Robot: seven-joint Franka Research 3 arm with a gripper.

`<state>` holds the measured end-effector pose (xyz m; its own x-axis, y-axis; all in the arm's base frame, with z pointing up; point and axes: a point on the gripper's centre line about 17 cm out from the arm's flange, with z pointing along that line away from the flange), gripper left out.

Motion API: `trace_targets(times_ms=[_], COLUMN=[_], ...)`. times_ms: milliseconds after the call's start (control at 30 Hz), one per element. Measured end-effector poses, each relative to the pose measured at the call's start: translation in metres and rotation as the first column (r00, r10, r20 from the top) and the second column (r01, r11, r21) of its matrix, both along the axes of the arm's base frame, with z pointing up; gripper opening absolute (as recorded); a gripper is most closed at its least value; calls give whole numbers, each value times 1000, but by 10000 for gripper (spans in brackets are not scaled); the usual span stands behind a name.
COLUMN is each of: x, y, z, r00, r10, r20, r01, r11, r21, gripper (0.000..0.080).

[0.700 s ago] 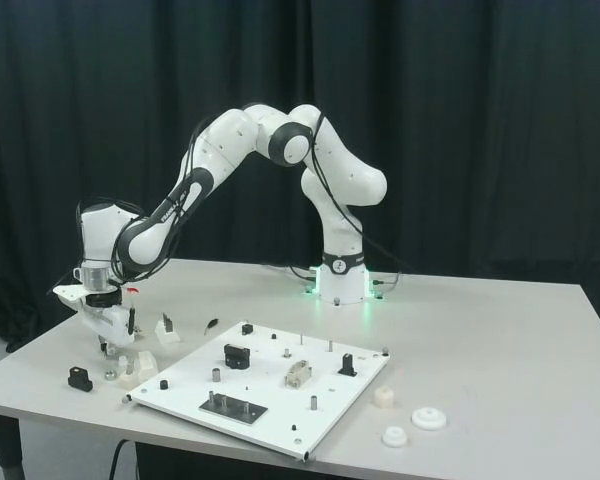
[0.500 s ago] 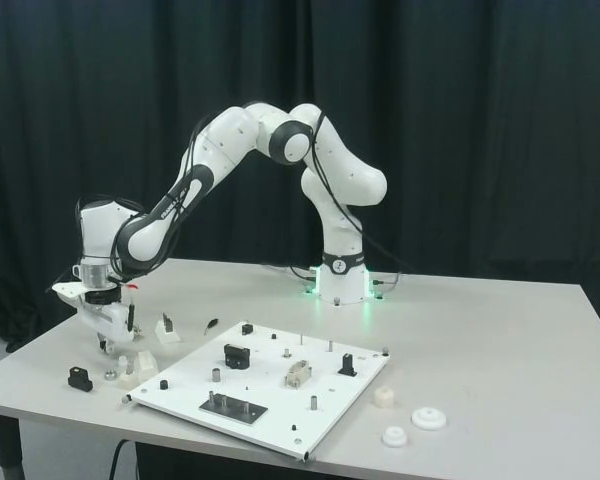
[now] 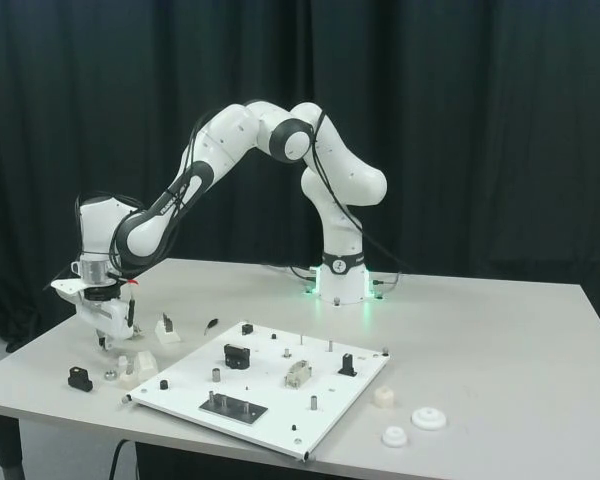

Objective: Insert BNC.

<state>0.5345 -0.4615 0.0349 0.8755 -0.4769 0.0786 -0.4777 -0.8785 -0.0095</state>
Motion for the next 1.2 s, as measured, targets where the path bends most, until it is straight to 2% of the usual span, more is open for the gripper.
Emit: trace_targets(times_ms=[633, 967, 1200], x=[1, 9, 21], y=[0, 20, 45], z=[4, 14, 23], r00=[999, 993, 982], r10=[35, 116, 188], r20=[1, 1, 15], r01=[-35, -116, -188], r11=[999, 993, 981], r21=[-2, 23, 43], gripper=[120, 120, 120])
